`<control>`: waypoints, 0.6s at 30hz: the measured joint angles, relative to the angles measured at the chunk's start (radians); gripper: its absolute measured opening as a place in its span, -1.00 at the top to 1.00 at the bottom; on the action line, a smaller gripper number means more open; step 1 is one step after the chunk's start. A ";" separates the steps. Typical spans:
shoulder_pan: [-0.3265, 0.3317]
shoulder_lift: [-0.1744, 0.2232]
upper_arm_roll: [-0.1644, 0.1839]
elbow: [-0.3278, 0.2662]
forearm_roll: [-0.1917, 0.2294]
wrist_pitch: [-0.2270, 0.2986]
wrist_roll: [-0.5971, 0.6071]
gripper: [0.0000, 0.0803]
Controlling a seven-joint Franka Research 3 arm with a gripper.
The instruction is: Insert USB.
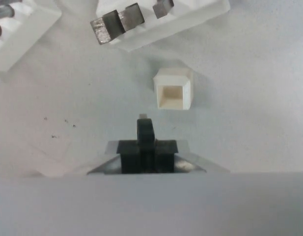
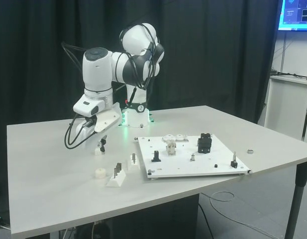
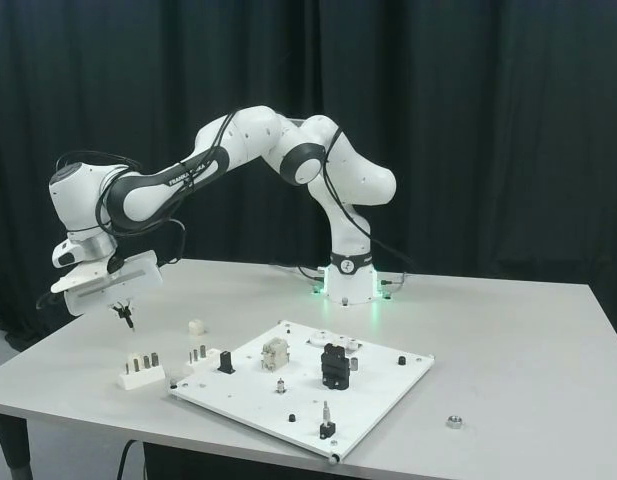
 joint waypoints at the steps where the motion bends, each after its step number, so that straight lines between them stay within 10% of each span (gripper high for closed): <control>1: 0.001 0.000 0.000 0.000 -0.001 0.000 0.001 0.85; 18: 0.003 0.000 0.000 0.000 -0.004 0.000 0.012 0.85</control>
